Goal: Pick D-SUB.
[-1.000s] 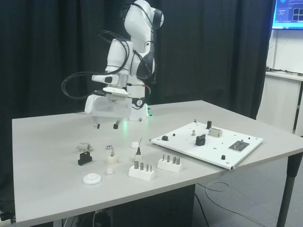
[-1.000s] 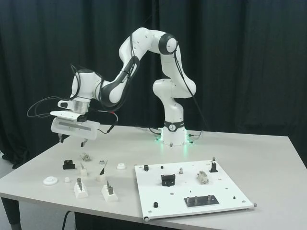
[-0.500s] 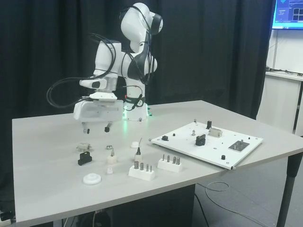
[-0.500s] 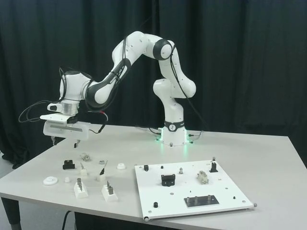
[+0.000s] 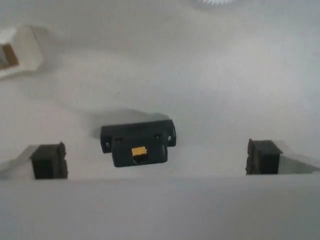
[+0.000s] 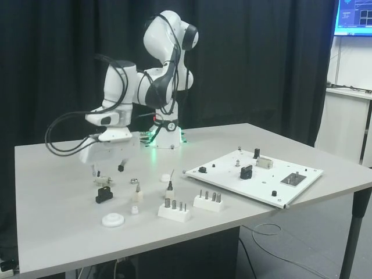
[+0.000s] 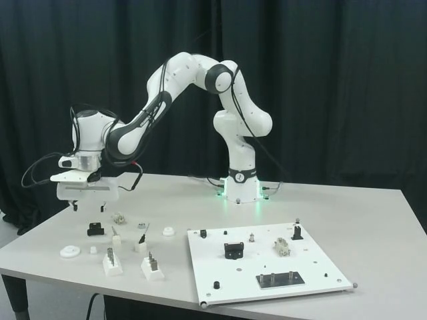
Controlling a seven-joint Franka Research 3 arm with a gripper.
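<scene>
A small black connector (image 5: 138, 142) with a light insert in its middle lies flat on the grey table, seen in the wrist view between my two fingertips and well below them. The same black connector (image 6: 104, 195) (image 7: 95, 230) sits near the table's left front part in both room views. My gripper (image 5: 155, 158) (image 6: 107, 168) (image 7: 88, 207) hangs open a short way above it, holding nothing. A small grey metal connector (image 6: 103, 181) (image 7: 119, 218) lies just behind the black one.
A white gear (image 6: 113, 220) (image 7: 69, 251) lies in front of the black connector. White holders with pins (image 6: 174, 209) (image 7: 111, 261) and small white parts (image 6: 137, 195) stand to the right. A white assembly board (image 6: 302, 165) (image 7: 320, 267) carries several parts.
The arm has swung toward the table's left end and come lower. The open gripper now hangs over the black connector instead of farther back near the base.
</scene>
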